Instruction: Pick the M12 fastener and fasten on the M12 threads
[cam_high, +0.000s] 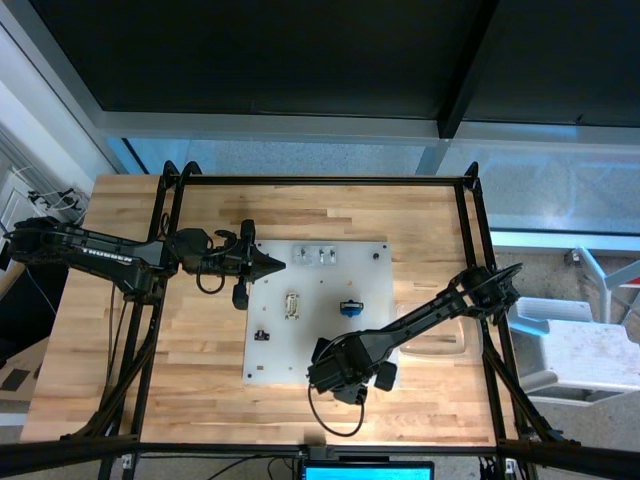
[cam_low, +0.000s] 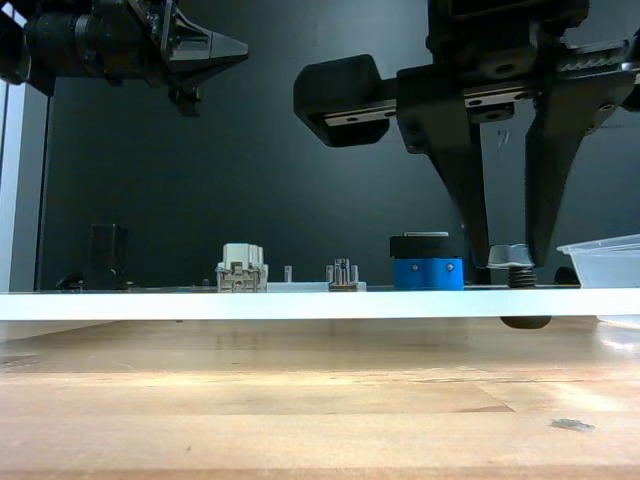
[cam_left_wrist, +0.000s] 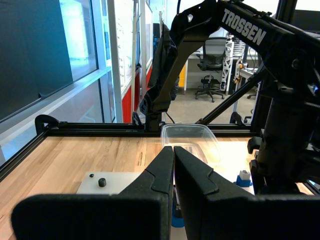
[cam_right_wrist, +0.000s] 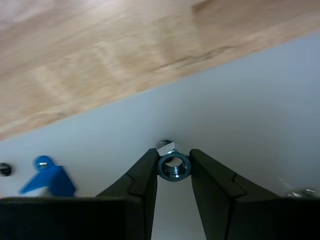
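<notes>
Right hand (cam_low: 508, 262) is clenched on the M12 fastener (cam_right_wrist: 173, 172) at the near right edge of the white board (cam_high: 300, 350). The fastener sits atop the black stud (cam_low: 521, 278), ribs bare beneath. Judged: pick done, placed on its stud, running down left. Thread engagement cannot be told; from above, the arm hides the stud. Left hand (cam_high: 272, 265) is clenched and empty above the board's far left edge.

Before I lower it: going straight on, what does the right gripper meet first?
Probably the black stud, directly under the M12 nut clamped in the right gripper; they may be touching. Left gripper hangs shut above the board's far left.
</notes>
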